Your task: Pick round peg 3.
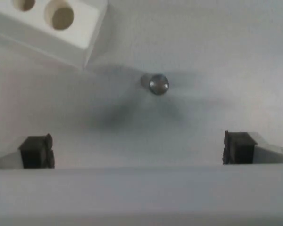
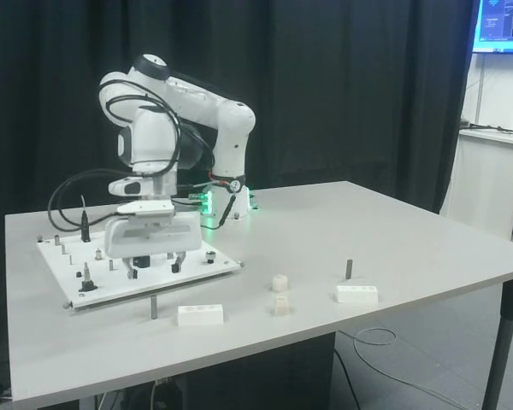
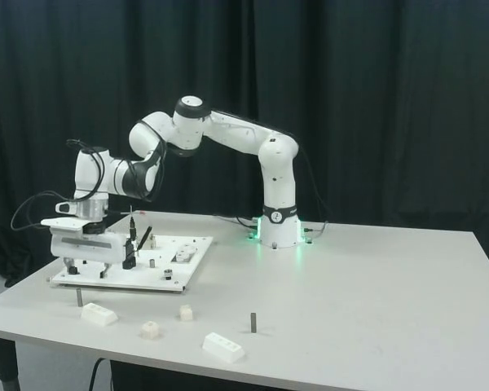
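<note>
Directly below tool [image 1: 137, 150] — peg [image 1: 158, 84], fingers [image 1: 36, 151] spread.

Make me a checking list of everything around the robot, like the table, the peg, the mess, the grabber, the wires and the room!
Surface: grey table carrying a white board under the arm.
Job's things: a round peg stands upright on the board, seen end-on between the fingers.
Clutter: two white hole blocks, two small cubes, two loose upright pegs on the table's front part.
Grippers: end effector open, hovering over the peg, not touching.
Cables: black cable looping from the wrist; another below the table.
Surroundings: black curtain, screen.
</note>
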Robot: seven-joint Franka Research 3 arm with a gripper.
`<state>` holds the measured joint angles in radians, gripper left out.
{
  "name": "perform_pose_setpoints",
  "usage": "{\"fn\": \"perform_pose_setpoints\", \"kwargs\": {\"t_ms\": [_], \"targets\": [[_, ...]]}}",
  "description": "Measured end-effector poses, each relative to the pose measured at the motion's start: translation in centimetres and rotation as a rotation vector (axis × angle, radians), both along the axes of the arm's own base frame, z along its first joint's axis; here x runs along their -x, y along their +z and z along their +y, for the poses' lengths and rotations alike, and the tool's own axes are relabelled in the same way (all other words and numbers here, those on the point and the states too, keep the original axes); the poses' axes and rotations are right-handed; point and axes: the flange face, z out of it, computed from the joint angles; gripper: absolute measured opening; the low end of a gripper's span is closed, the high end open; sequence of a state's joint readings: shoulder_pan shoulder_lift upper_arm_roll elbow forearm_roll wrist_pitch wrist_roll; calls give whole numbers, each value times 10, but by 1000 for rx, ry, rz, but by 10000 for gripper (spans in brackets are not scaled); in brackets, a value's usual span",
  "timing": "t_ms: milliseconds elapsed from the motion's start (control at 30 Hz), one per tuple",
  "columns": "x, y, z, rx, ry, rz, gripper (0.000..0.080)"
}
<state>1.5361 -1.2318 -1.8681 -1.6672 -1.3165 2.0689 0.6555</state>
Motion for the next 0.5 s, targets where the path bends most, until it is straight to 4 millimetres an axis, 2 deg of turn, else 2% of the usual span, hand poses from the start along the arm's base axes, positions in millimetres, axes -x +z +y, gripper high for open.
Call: {"fn": "perform_pose_setpoints", "kwargs": {"t_ms": [233,500], "targets": [[-8,-18,-2,-5,-8,-12,800],[-14,-30,-2,-5,-12,-21,800]]}}
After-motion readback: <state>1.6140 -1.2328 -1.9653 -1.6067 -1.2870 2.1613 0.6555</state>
